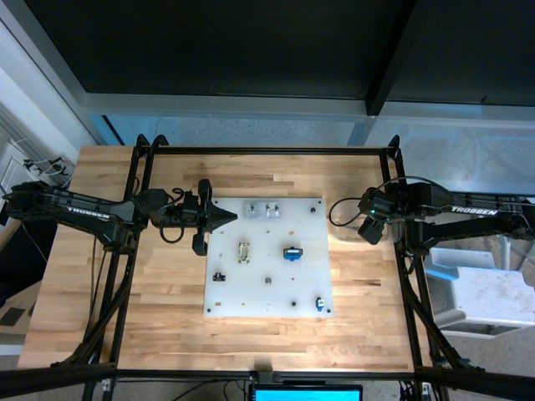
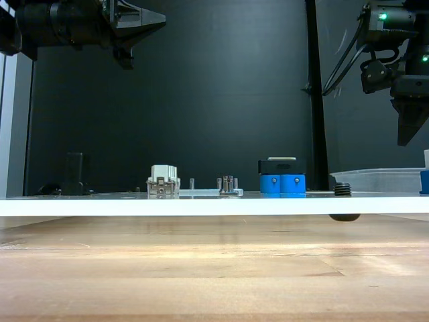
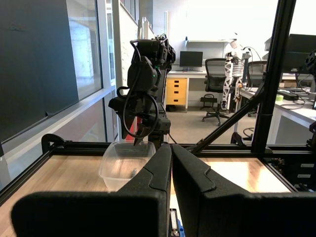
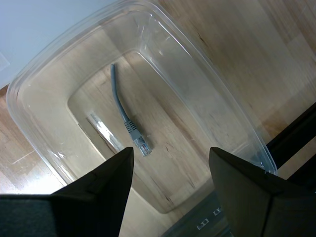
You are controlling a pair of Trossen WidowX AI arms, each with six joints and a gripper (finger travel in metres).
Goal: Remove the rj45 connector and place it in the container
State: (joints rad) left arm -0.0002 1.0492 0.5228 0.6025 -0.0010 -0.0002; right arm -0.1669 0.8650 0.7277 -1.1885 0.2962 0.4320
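The rj45 connector (image 4: 140,144), a small clear plug on a short grey cable stub, lies on the floor of the container (image 4: 224,123), a clear plastic tub. This container (image 1: 349,236) sits on the table just right of the white board (image 1: 251,288). My right gripper (image 4: 171,154) hangs open directly above the tub with nothing between its fingers, and shows too in the high view (image 1: 369,230). My left gripper (image 1: 231,215) is shut and empty, held high over the board's left edge, pointing right. A small blue-and-white socket (image 1: 319,302) stands at the board's near right corner.
On the board stand a beige oblong connector (image 1: 244,252), a bright-blue block connector (image 1: 291,253) and a clear fitting (image 1: 266,209) near the far edge. A black metal frame (image 1: 267,151) borders the wooden table.
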